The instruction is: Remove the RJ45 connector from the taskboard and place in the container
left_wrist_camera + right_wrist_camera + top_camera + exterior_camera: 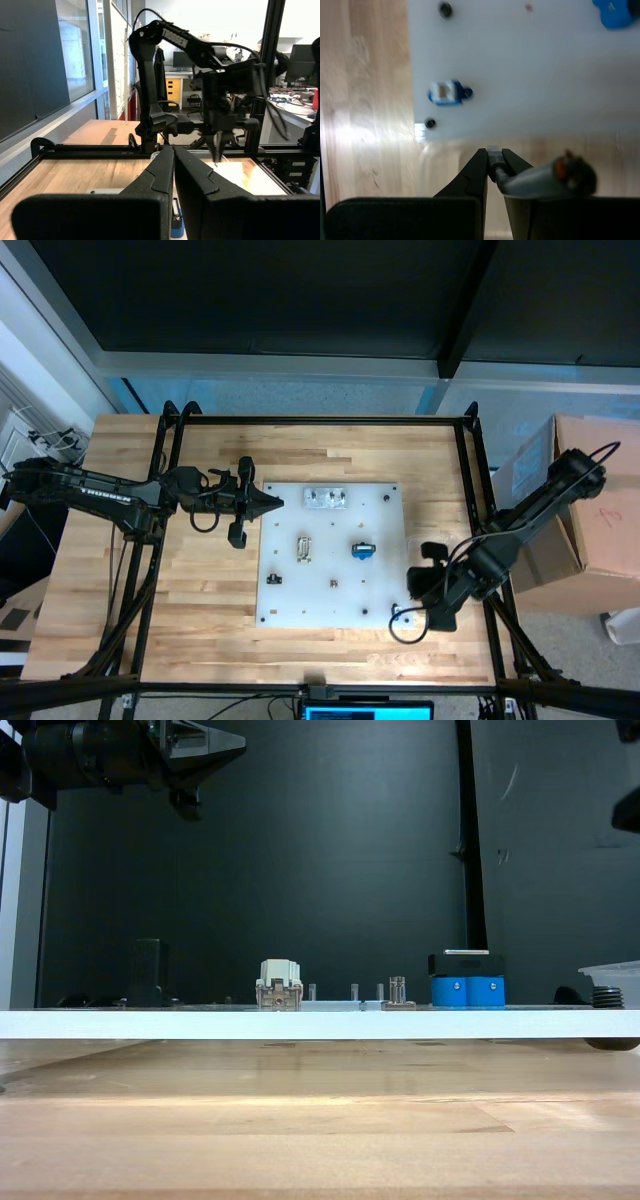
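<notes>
Right wrist view puts the right gripper (493, 152) nearest, clenched on the small clear-plastic RJ45 connector (493, 148). The connector sits pinched between the 2 fingers, clear of the white rectangular taskboard (520, 60) and over the wooden counter (365, 100) just beside the board's edge. Its grey cable boot (535, 181) trails behind. I judge the plug light and rigid, with a brittle latch tab, while the springy cable may tug it askew. The flat sides of the plug body are the place to grip. Farther on, the blue-framed socket (447, 93) on the board looks empty. Farthest, in the high view, the left gripper (272, 503) hangs clenched and empty above the board's left edge.
</notes>
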`<state>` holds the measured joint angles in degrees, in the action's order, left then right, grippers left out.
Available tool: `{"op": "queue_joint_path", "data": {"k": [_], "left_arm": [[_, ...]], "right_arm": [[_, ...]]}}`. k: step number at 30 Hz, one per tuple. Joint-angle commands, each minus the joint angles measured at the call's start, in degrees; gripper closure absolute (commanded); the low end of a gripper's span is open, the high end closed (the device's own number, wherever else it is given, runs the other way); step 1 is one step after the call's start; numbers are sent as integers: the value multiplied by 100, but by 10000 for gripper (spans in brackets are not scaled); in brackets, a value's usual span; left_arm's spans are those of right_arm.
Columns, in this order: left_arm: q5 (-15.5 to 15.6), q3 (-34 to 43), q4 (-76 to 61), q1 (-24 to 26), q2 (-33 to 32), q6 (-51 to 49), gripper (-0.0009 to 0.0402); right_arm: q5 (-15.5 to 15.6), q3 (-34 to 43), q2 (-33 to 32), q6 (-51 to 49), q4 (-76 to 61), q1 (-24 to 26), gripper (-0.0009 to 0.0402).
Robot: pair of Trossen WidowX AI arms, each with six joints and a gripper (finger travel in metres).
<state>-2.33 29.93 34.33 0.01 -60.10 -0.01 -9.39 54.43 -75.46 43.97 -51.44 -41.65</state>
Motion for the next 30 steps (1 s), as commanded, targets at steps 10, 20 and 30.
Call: {"op": "queue_joint_path", "data": {"k": [10,20,30], "left_arm": [[0,2,0,-2,-2,0,393],[0,2,0,-2,-2,0,393],[0,2,0,0,-2,0,393]], "right_arm": [[225,-1134,935,365,-59,-44,336],[249,-1180,1161,356,-225,-44,163],[-634,-1174,1845,83,-63,306,157]]}}
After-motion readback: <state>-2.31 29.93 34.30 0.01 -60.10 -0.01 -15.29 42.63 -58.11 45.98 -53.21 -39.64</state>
